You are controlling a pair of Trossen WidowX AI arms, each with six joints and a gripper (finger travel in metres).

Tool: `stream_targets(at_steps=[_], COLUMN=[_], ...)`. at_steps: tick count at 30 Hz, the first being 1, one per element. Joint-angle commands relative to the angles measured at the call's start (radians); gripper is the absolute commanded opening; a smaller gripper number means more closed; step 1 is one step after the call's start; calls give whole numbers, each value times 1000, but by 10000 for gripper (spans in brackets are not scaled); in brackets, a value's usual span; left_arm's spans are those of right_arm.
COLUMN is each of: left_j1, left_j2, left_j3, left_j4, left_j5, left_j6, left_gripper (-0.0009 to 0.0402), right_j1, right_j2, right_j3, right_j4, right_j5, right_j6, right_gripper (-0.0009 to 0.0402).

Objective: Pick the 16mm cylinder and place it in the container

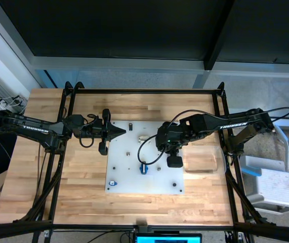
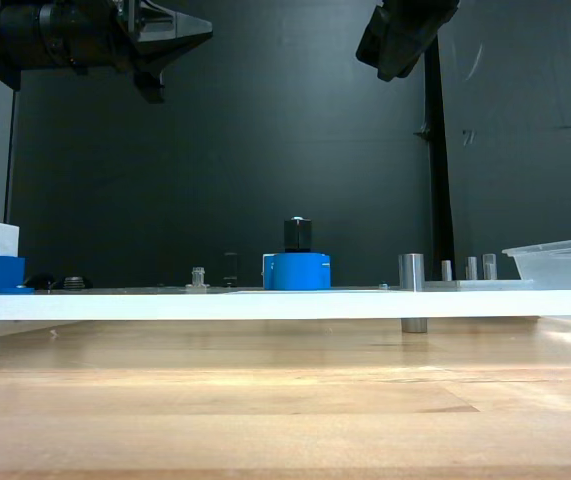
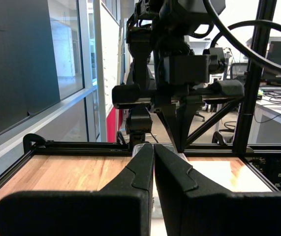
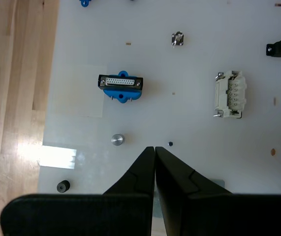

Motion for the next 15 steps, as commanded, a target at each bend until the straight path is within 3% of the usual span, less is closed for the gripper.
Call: stream_targets(at_steps=[1,11,15], left_j1=[0,0,0], left_j2=[0,0,0], left_j3=[0,0,0], left_j4=[0,0,0], left_j5=[0,0,0], left_j6=[0,0,0], left_gripper=[0,0,0], right_j1=[11,37,56], right_j2=[14,64,80], right_j3=[0,-1,-1], right_j4=[-2,-7,-13], right_j5=[27,33,54], right_j6=[5,-19,-26], right_gripper=[0,2,32])
